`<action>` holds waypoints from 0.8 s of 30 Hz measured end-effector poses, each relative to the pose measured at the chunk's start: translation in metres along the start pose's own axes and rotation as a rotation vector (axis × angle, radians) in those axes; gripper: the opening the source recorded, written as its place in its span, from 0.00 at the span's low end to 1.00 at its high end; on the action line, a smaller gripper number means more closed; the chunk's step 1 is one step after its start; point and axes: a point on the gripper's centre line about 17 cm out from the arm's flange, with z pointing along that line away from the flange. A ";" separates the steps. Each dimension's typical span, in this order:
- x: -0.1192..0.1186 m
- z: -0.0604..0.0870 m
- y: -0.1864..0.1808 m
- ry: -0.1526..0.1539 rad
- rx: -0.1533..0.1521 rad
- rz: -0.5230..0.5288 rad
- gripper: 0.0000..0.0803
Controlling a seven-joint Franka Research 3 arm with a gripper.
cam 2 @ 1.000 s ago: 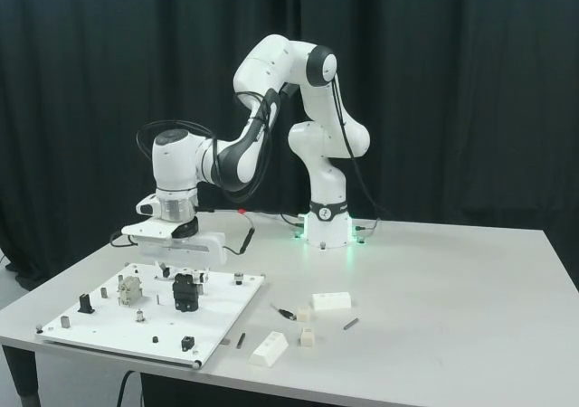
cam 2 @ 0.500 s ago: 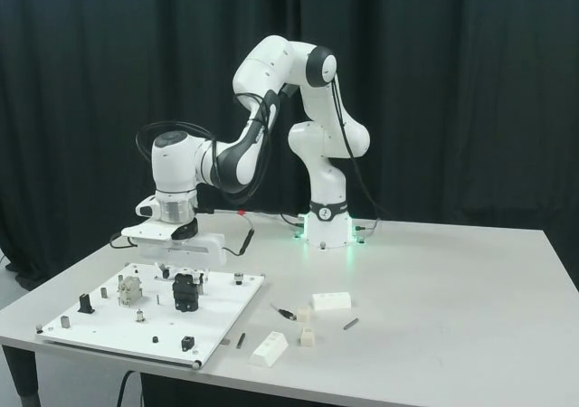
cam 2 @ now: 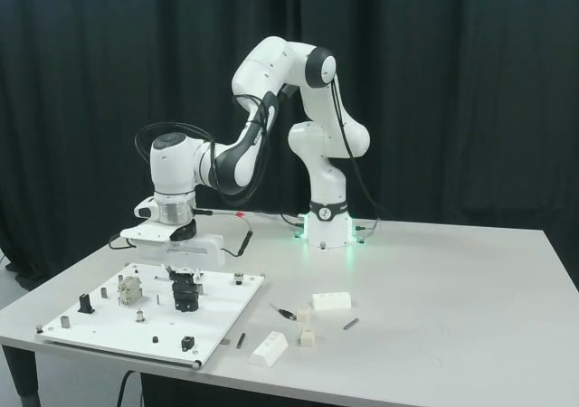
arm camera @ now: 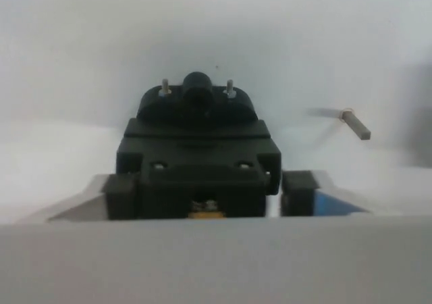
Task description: Remove D-SUB.
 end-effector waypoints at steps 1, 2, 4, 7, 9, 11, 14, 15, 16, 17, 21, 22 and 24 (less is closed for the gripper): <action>0.001 0.000 -0.001 0.001 0.002 0.000 0.64; 0.001 0.000 -0.002 0.001 0.001 -0.002 0.64; 0.001 -0.001 -0.003 0.001 0.000 -0.004 0.49; 0.002 -0.001 -0.003 0.000 0.001 -0.005 0.49; 0.002 -0.002 -0.004 -0.002 0.002 -0.005 0.49; 0.002 -0.003 -0.004 -0.003 0.002 -0.006 0.49; 0.002 -0.005 -0.004 -0.005 0.003 -0.007 0.48; 0.002 -0.006 -0.004 -0.006 0.003 -0.007 0.48; 0.003 -0.007 -0.004 -0.008 0.003 -0.008 0.48; 0.002 -0.009 -0.003 -0.010 0.003 -0.008 0.48; 0.002 -0.015 -0.002 -0.020 0.002 -0.010 0.48; 0.002 -0.016 -0.001 -0.022 0.002 -0.010 0.48; 0.002 -0.020 0.000 -0.026 0.003 -0.009 0.48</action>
